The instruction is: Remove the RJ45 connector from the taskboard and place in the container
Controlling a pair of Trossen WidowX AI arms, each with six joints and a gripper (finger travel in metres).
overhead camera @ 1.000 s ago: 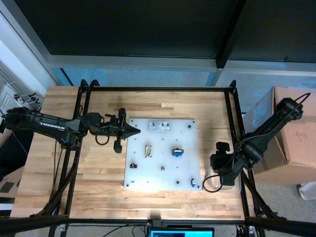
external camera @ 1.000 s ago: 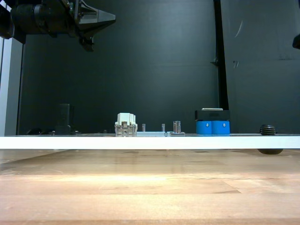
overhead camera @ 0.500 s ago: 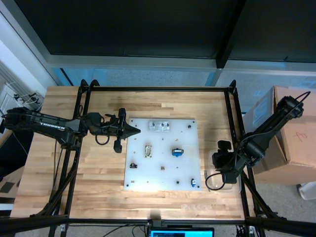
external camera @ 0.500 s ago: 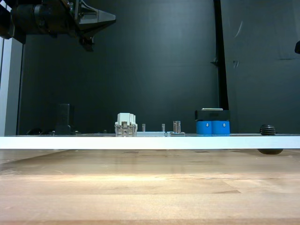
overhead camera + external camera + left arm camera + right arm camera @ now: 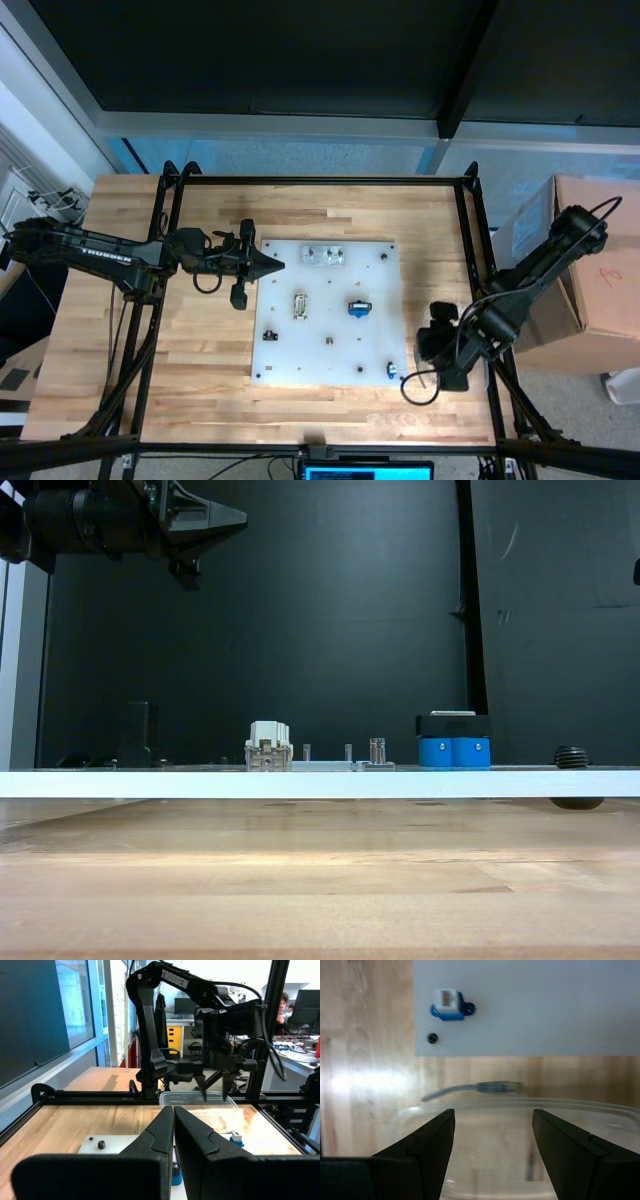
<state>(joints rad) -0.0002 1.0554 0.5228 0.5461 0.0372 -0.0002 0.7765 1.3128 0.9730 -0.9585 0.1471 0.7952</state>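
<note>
The RJ45 connector [image 5: 500, 1088], clear with a grey cable, lies free on the wood, clear of its blue socket [image 5: 447, 1005]. It rests between the white taskboard's [image 5: 330, 345] edge and the rim of the clear container [image 5: 560, 1106], seemingly outside the rim. My right gripper [image 5: 492, 1112] hangs open above the container with nothing between its fingers. From above, the right gripper [image 5: 440, 348] sits just off the board's near right corner. My left gripper [image 5: 270, 266] is shut and empty, held high at the board's far left edge, and shows again as the left gripper [image 5: 173, 1125].
The board carries a white connector block [image 5: 299, 305], a blue part [image 5: 359, 308] and the blue socket [image 5: 392, 371]. A black frame rail [image 5: 470, 250] runs along the table's right side. A cardboard box [image 5: 590, 270] stands beyond it.
The right arm has shifted toward the near edge and slightly left, now covering the container that showed beside it before. The left arm has not moved.
</note>
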